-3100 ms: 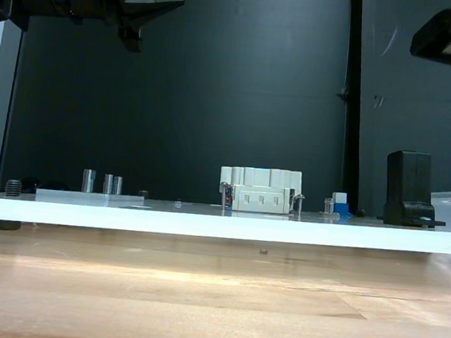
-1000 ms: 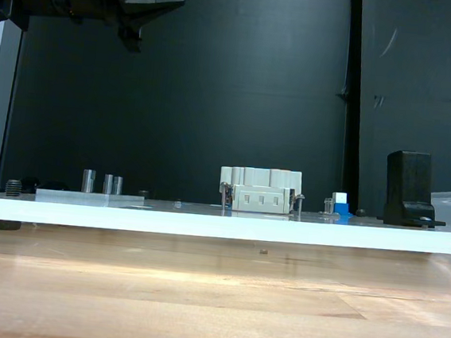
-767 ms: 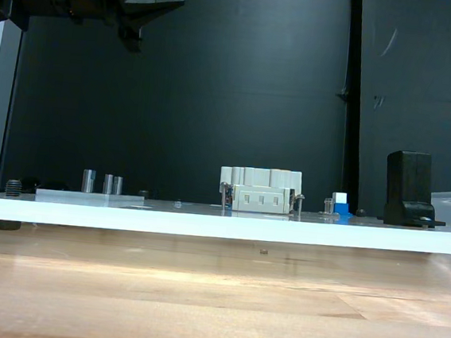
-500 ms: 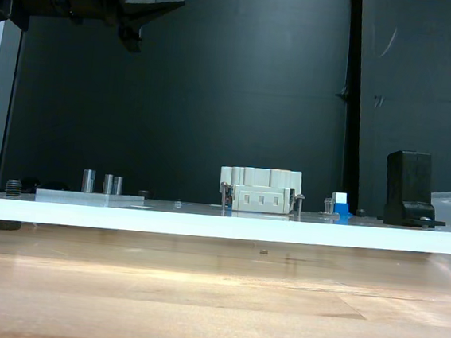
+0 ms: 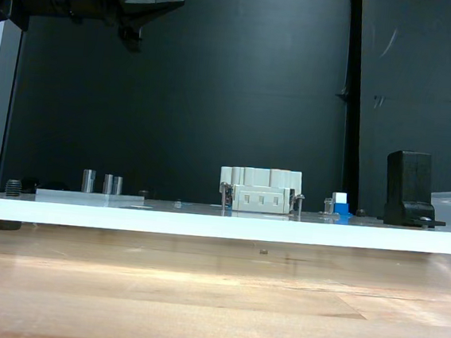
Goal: Pick the 16mm bar from the taskboard and place it in the container
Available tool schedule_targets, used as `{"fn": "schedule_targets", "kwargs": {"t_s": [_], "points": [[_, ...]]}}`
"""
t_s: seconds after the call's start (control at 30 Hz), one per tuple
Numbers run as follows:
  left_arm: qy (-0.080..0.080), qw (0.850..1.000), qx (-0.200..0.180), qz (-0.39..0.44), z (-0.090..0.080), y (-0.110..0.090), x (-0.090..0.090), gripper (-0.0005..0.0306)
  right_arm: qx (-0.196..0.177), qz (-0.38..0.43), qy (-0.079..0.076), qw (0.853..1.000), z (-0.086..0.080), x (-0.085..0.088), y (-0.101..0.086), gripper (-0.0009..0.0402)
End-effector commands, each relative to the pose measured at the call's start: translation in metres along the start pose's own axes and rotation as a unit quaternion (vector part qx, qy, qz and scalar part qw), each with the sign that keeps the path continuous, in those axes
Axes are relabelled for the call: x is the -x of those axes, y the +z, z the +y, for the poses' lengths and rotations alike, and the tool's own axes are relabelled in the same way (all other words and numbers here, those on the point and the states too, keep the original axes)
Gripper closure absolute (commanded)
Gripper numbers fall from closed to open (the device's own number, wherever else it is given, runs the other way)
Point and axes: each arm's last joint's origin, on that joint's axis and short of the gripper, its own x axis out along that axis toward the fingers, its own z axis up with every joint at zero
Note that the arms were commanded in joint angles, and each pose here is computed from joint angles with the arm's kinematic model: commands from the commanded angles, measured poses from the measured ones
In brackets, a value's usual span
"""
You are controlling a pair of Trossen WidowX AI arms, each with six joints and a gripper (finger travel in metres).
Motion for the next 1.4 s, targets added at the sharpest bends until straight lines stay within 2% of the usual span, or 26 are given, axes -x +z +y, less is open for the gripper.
{"fn": "schedule_targets", "kwargs": {"t_s": [0.03, 0.37, 1.4], "points": [[0.0, 1.0, 0.0, 0.0, 0.0001, 0.0001, 0.0, 0.03, 0.0, 0.001, 0.001, 1.0, 0.0002, 0.0002, 0.0001, 0.026], [0.0, 1.0, 0.0, 0.0, 0.0, 0.0001, 0.0, 0.03, 0.0, 0.003, 0.003, 1.0, 0.0003, 0.0002, 0.0, 0.023], [0.0, 1.0, 0.0, 0.0, 0.0001, 0.0001, 0.0, 0.03, 0.0, 0.002, 0.003, 1.0, 0.0003, 0.0002, 0.0001, 0.0233]]}}
